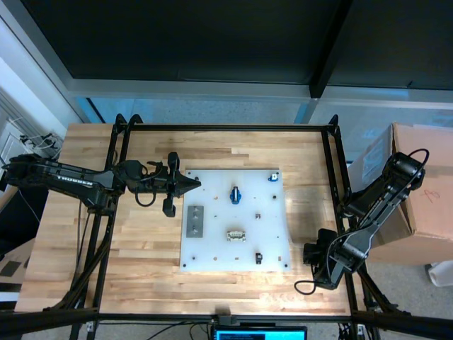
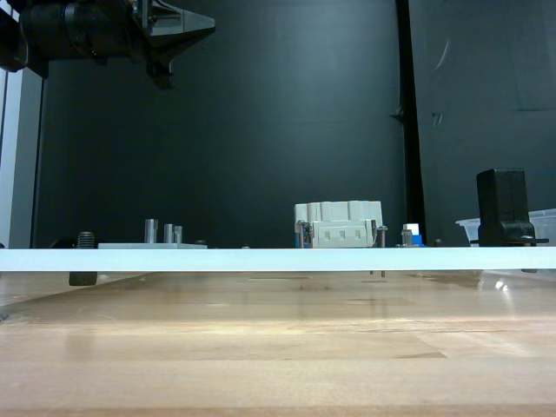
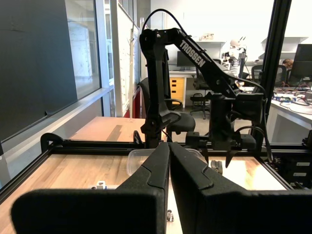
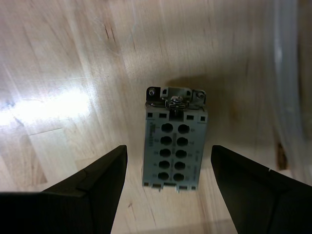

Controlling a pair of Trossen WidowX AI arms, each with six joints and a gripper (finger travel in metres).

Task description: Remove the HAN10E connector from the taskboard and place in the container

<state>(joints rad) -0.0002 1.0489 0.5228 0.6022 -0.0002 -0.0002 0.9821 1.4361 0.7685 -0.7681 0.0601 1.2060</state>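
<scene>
Grey plastic with ten round sockets facing up, the HAN10E connector [image 4: 174, 141] lies free and flat on pale wood, clear of the taskboard [image 1: 212, 255] and touched by nothing. The right gripper [image 4: 168, 148] hangs straight above it, off the board's right edge over the counter [image 1: 141, 269]. Its fingers are spread wide on either side of the part and stand apart from its flanks, a straddling pose that would suit either a fresh grasp or a release. The container [image 4: 284, 83] shows as a translucent rim just beside the connector, and whether the part rests inside it or on bare wood next to it cannot be told. On the board a beige housing [image 1: 236, 234] sits near the middle, likely the connector's seat. The left gripper [image 1: 192, 183] is held high above the board's left edge, fingers pressed together on nothing and pointing across toward the other arm. That posture seems meant to keep it out of the working space.
</scene>
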